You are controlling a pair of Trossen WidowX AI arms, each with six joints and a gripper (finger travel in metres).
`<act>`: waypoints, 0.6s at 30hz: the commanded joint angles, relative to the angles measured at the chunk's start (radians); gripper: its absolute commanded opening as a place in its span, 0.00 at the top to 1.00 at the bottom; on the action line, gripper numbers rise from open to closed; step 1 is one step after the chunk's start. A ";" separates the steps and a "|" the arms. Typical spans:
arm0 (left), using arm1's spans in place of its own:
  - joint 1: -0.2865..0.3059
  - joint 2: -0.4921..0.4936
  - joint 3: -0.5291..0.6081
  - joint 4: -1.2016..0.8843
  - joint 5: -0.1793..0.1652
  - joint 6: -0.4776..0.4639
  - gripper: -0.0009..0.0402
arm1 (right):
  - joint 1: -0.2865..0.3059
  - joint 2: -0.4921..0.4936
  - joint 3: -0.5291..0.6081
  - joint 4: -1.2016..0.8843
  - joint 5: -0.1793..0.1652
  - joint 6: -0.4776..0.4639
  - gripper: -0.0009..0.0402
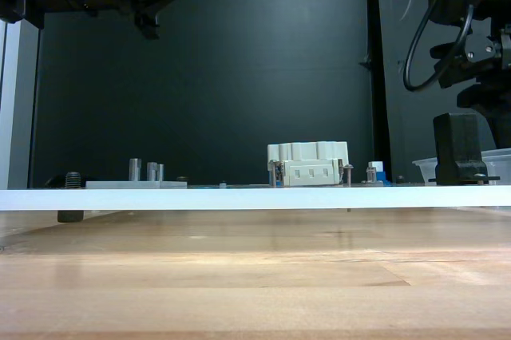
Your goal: Pick the 16mm bar and install on taskboard
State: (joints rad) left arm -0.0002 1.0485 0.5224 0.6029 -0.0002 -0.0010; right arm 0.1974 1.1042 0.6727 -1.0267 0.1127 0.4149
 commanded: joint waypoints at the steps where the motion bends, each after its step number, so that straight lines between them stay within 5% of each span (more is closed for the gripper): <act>1: 0.000 0.000 0.000 0.000 0.000 0.000 0.98 | 0.002 0.000 -0.014 0.018 0.002 0.011 0.57; 18: 0.000 0.000 0.000 0.000 0.000 0.000 0.98 | 0.013 0.000 -0.076 0.099 0.002 0.050 0.57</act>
State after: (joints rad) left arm -0.0002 1.0485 0.5228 0.6025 -0.0002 -0.0010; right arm 0.2100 1.1042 0.5964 -0.9287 0.1131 0.4656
